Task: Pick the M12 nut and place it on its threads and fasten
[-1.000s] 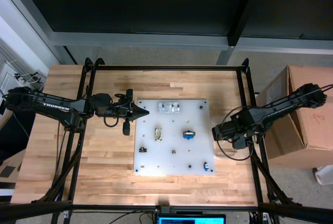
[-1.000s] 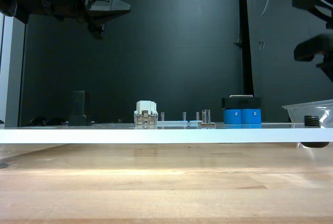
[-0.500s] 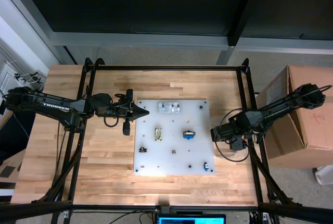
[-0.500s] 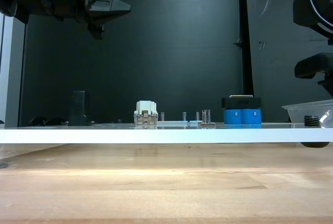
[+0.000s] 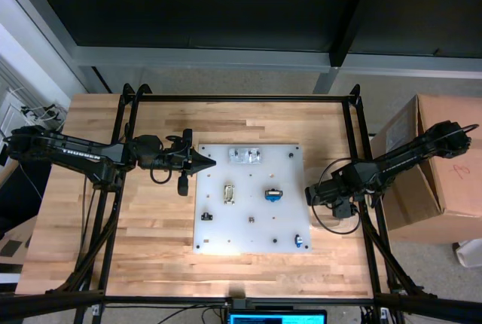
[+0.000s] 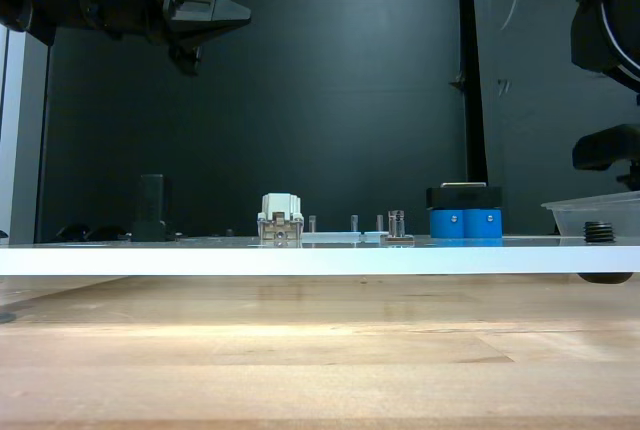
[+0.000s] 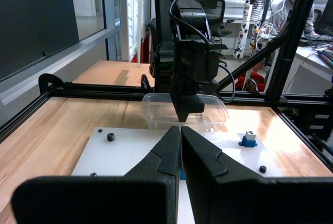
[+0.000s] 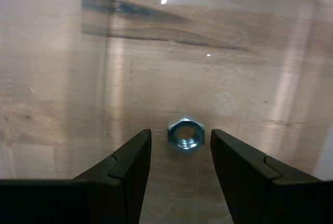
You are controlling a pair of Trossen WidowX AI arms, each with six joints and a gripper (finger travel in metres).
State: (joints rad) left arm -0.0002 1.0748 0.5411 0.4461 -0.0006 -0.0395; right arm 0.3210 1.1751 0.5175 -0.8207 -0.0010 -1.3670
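The silver nut [image 8: 186, 134] lies flat and free on the floor of the clear tray [image 8: 218, 52], just right of the white board [image 5: 248, 218]. My right gripper [image 8: 181, 179] hangs straight over it, open, with one finger on each side of the nut and not touching it. In the low view the right gripper [image 6: 607, 147] sits just above the tray's rim [image 6: 590, 203]. The black ribbed stud [image 6: 600, 233] stands bare. My left gripper [image 5: 208, 163] is shut on nothing, high over the board's far left edge.
On the board stand a blue block [image 6: 465, 212], a white connector [image 6: 280, 222] and small posts [image 6: 397, 225]. A cardboard box [image 5: 440, 166] stands beyond the right frame rail. The black frame [image 5: 241, 99] rings the table.
The right gripper has come lower toward the tray over the last second. The left arm has not moved, and the nut lies where it was.
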